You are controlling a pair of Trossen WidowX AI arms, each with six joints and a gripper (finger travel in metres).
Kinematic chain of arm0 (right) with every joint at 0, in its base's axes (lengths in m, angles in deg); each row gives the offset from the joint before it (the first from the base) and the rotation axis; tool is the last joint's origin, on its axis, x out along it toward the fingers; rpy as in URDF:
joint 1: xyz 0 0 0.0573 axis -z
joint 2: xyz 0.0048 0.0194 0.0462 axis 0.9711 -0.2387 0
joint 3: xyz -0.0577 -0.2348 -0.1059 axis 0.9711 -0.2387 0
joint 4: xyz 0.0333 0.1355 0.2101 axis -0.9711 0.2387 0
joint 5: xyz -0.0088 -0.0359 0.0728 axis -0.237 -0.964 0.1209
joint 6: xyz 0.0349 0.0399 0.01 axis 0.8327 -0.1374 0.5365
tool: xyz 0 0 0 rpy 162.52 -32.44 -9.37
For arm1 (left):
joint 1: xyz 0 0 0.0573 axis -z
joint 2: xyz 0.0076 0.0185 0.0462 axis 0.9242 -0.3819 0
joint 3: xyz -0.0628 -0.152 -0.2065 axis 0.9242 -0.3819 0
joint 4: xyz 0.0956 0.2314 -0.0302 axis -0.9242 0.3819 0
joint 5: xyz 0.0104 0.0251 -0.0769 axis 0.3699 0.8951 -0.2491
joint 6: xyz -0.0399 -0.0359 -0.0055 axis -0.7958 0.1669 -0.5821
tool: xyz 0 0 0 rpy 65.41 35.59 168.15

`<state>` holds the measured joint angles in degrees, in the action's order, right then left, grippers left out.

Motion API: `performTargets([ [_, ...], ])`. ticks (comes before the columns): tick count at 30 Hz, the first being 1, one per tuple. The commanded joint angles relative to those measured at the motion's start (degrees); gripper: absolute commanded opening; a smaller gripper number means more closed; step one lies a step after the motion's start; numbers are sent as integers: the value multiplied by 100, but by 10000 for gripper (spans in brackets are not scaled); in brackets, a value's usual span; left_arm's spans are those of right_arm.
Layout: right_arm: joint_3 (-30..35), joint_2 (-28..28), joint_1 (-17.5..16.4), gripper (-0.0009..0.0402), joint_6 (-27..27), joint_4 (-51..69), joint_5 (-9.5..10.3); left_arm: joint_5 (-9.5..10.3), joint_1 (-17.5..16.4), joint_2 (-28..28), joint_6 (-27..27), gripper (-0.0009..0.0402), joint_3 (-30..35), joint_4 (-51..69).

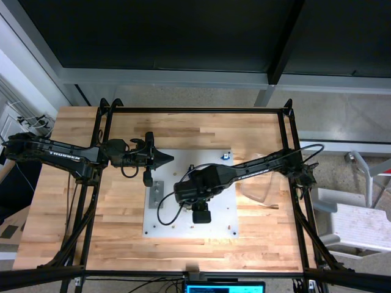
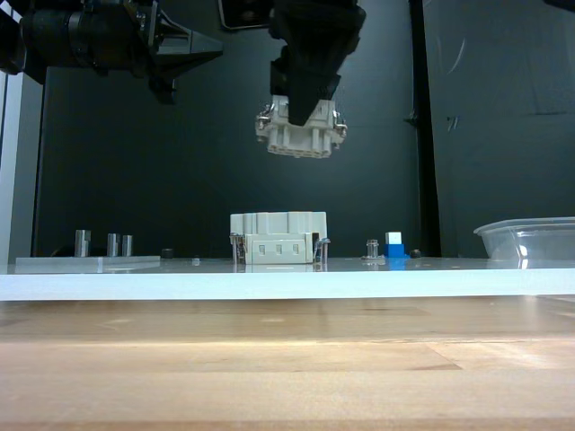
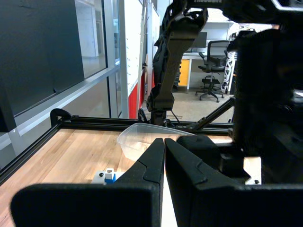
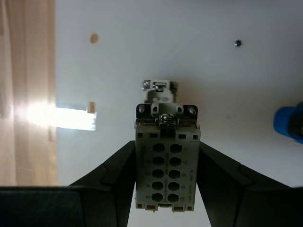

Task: Remove the HAN10-E connector and place it in the container

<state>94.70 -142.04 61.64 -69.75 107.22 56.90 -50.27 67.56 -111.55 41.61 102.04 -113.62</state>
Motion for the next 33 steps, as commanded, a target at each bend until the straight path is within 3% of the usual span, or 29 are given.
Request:
performTargets([
  [1,-490,361,7,84,2,-192,-7,-2,-2,-2,2,0,2,0],
  [19,-2944,2192,22,84,118,-645,-11,-2,0,0,2,0,2,0],
  [33,-4634,3528,22,84,525,-778,-11,-2,-2,0,2,0,2,0],
])
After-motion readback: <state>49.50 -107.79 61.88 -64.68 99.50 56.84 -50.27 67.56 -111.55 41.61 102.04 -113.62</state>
